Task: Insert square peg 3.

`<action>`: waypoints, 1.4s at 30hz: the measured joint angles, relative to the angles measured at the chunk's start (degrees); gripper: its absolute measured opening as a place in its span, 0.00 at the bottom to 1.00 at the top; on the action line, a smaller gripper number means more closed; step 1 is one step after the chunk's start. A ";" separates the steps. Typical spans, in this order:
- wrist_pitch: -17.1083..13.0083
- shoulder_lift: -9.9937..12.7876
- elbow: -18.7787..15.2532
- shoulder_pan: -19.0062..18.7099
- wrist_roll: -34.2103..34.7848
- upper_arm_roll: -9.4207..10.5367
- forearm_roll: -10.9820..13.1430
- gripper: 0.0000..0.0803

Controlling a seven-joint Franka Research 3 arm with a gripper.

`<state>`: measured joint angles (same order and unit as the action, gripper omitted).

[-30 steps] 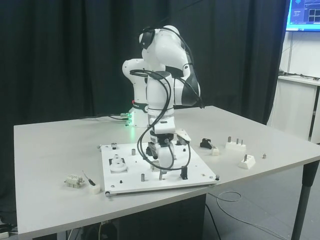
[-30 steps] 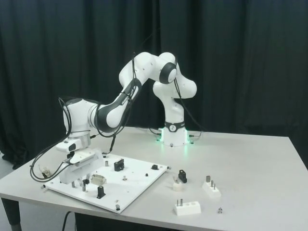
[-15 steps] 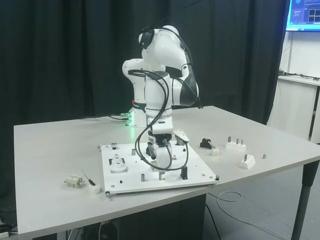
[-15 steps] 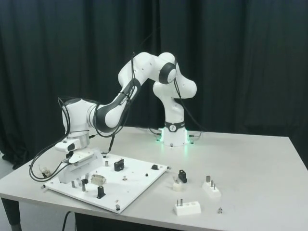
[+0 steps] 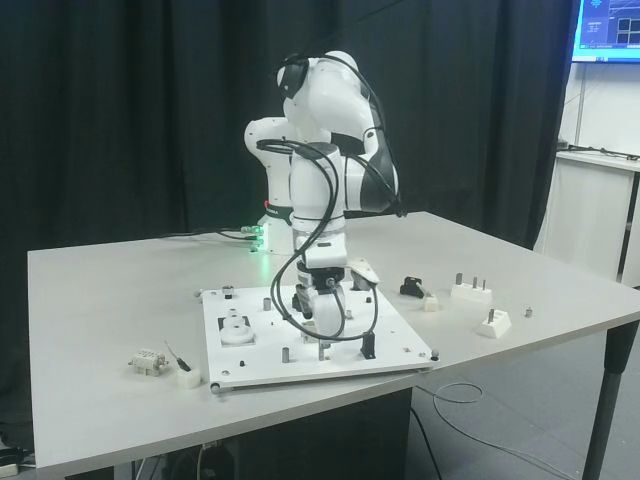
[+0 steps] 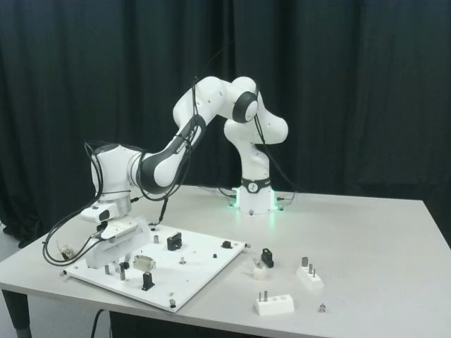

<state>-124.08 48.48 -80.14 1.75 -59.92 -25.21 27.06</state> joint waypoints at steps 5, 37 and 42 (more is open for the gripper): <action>0.11 0.00 0.30 -0.14 0.01 0.17 0.06 0.14; 1.00 0.22 0.61 -0.74 0.26 0.17 0.03 0.14; 1.00 0.22 0.61 -0.74 0.22 0.16 0.01 0.14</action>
